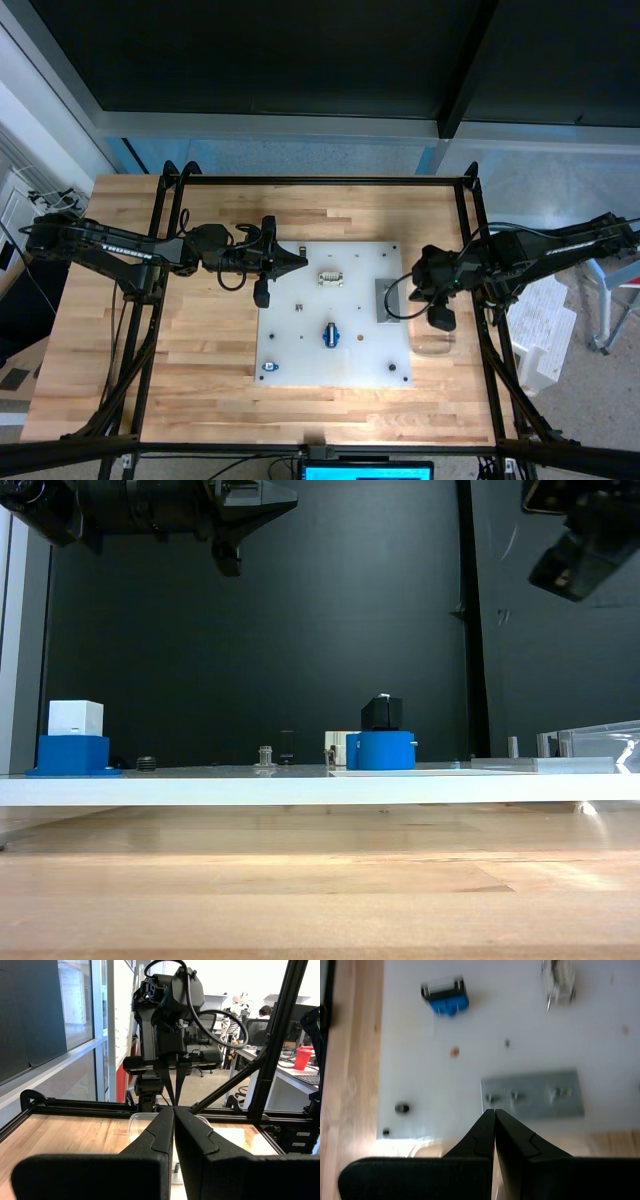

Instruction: Pick the 16mm cylinder and install on the taskboard

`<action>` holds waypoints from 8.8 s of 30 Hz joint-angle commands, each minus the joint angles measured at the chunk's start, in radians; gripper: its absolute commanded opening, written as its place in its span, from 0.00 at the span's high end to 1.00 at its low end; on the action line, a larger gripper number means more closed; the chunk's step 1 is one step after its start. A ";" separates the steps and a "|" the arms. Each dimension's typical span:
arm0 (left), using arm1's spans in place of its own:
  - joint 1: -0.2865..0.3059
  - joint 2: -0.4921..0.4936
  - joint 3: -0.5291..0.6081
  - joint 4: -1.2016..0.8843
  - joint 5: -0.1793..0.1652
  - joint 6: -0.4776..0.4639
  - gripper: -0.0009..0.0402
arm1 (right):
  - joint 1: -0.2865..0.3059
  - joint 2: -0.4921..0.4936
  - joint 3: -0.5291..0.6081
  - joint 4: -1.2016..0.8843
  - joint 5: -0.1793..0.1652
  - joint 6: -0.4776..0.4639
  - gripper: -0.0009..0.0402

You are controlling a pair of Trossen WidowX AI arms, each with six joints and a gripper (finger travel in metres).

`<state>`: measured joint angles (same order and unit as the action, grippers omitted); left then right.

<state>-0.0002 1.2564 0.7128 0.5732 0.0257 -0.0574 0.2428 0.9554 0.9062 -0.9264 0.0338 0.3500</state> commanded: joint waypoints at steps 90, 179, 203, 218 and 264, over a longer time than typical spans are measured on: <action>0.000 0.000 0.000 0.000 0.000 0.000 0.98 | 0.104 0.167 -0.227 -0.031 0.070 0.239 0.47; 0.000 0.000 0.000 0.000 0.000 0.000 0.98 | 0.105 0.167 -0.302 0.083 0.070 0.245 0.98; 0.000 0.000 0.000 0.000 0.000 0.000 0.98 | 0.107 0.164 -0.189 -0.060 0.040 0.245 0.98; 0.000 0.000 0.000 0.000 0.000 0.000 0.98 | 0.118 0.053 -0.178 -0.122 0.018 0.245 0.98; 0.000 0.000 0.000 0.000 0.000 0.000 0.98 | 0.204 0.148 -0.200 -0.086 0.076 0.187 0.47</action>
<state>-0.0002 1.2564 0.7128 0.5732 0.0257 -0.0574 0.4435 1.1038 0.7132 -1.0241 0.1093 0.5369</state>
